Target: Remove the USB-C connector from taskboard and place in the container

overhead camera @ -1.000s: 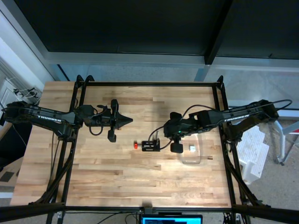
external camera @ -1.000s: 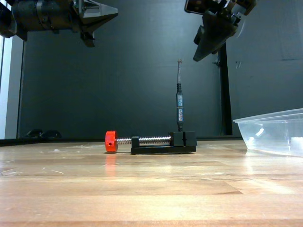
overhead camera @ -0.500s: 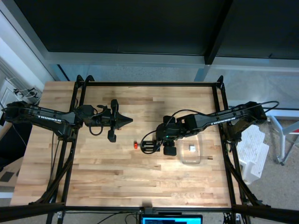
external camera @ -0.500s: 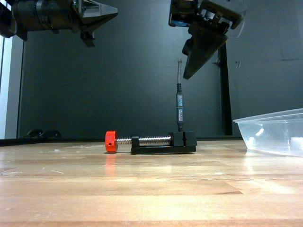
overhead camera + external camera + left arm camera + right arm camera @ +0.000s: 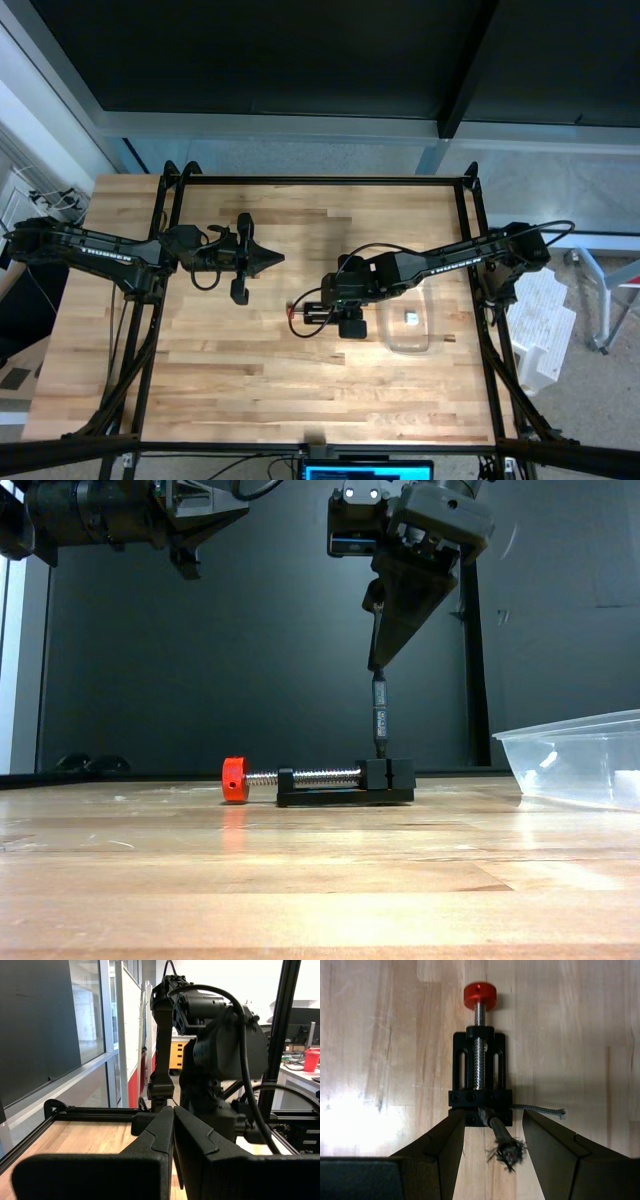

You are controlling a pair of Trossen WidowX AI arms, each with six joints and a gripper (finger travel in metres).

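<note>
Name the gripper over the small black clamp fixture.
The right gripper, fingers open above the USB-C connector upright in the taskboard; the left gripper hangs shut, far left of it.

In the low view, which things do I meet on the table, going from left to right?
Orange-red knob → USB-C connector, upright in the taskboard → container. Overhead: left gripper, shut, high at left; right gripper, open, astride the connector's top.

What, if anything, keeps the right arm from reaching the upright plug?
Probably nothing, so yes: the open right gripper straddles the top of the plug from above, with nothing between. The left gripper sits shut, high at the left.
</note>
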